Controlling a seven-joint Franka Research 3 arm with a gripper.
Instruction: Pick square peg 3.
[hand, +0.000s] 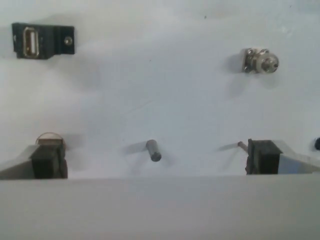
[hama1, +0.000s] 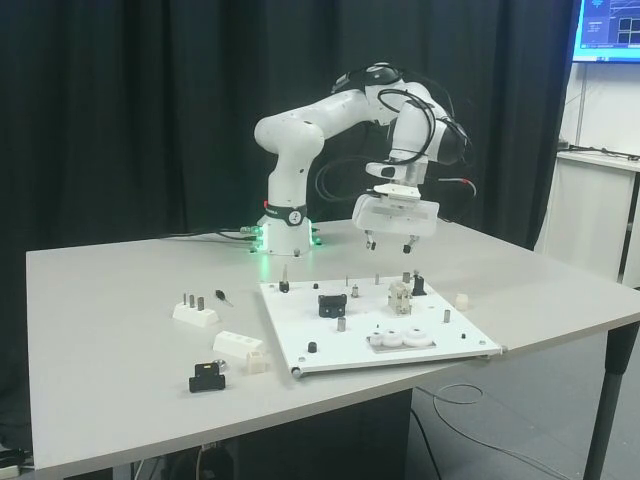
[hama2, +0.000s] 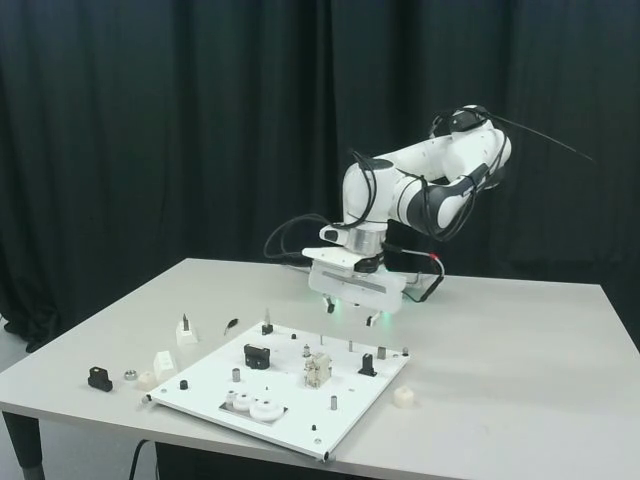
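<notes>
My gripper (hama1: 388, 246) hangs open and empty above the back part of the white board (hama1: 300, 345), well off its surface. In the wrist view the gripper (hand: 155, 160) has its black pads (hand: 47, 161) set wide apart. A short grey peg (hand: 153, 150) stands on the board midway between them, far below. A thin pin (hand: 241, 146) rises beside the other pad. From the second room view the gripper (hama2: 351, 314) hovers over the board's far edge, above several small upright pegs (hama2: 381, 353). I cannot tell which peg is square peg 3.
The board also carries a black socket block (hand: 42, 40), a metal connector (hand: 260, 61), white gears (hama1: 400, 338) and a black block (hama1: 331, 304). Beside the board on the grey table lie white holders (hama1: 195, 312), a black part (hama1: 207, 377) and a white cube (hama1: 462, 299).
</notes>
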